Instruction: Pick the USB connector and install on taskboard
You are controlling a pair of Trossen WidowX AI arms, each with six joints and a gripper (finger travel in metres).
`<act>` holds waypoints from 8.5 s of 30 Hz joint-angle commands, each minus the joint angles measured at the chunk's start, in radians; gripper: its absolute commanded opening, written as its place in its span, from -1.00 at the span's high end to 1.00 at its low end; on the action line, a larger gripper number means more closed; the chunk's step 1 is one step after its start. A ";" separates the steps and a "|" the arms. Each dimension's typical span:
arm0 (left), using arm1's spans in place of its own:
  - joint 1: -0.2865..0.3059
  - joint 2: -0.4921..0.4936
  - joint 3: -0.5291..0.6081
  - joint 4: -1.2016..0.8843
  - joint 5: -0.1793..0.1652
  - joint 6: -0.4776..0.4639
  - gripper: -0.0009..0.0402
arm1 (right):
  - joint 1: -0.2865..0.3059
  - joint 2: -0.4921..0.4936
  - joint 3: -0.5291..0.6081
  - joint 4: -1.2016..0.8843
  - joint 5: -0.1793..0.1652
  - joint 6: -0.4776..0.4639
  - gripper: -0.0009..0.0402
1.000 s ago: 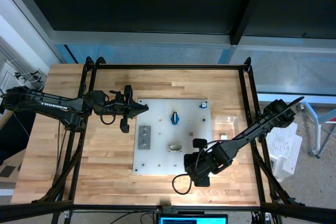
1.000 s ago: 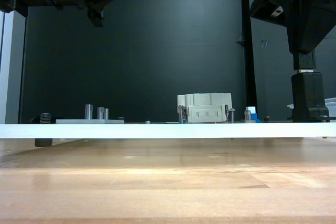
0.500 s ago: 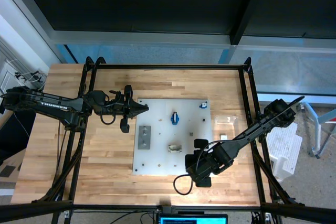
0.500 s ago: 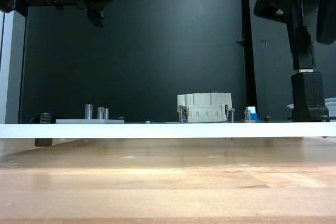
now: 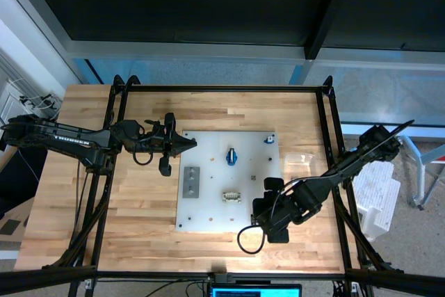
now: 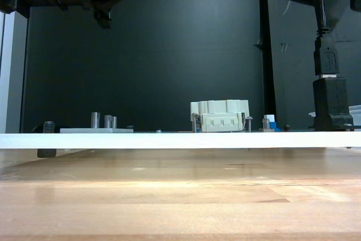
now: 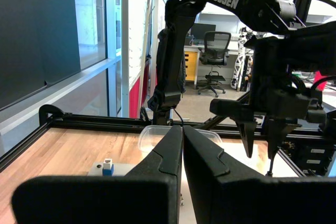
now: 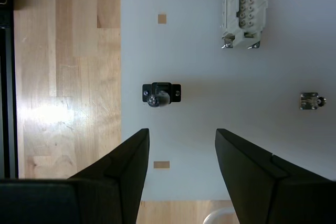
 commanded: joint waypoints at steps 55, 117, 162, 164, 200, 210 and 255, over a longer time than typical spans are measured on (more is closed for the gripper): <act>0.000 0.000 0.000 0.000 0.000 0.000 0.96 | -0.594 -0.686 -0.600 0.993 -0.131 -0.546 0.96; 0.000 0.000 0.000 0.000 0.000 0.000 0.96 | -0.613 -0.745 -0.875 1.446 -0.183 -0.476 0.96; 0.000 0.000 0.000 0.000 0.000 0.000 0.96 | -0.613 -0.744 -0.875 1.417 -0.183 -0.475 0.96; 0.000 0.000 0.000 0.000 0.000 0.000 0.96 | -0.613 -0.744 -0.875 1.417 -0.183 -0.475 0.96; 0.000 0.000 0.000 0.000 0.000 0.000 0.96 | -0.613 -0.744 -0.875 1.417 -0.183 -0.475 0.96; 0.000 0.000 0.000 0.000 0.000 0.000 0.96 | -0.613 -0.744 -0.875 1.417 -0.183 -0.475 0.96; 0.000 0.000 0.000 0.000 0.000 0.000 0.96 | -0.613 -0.744 -0.875 1.417 -0.183 -0.476 0.96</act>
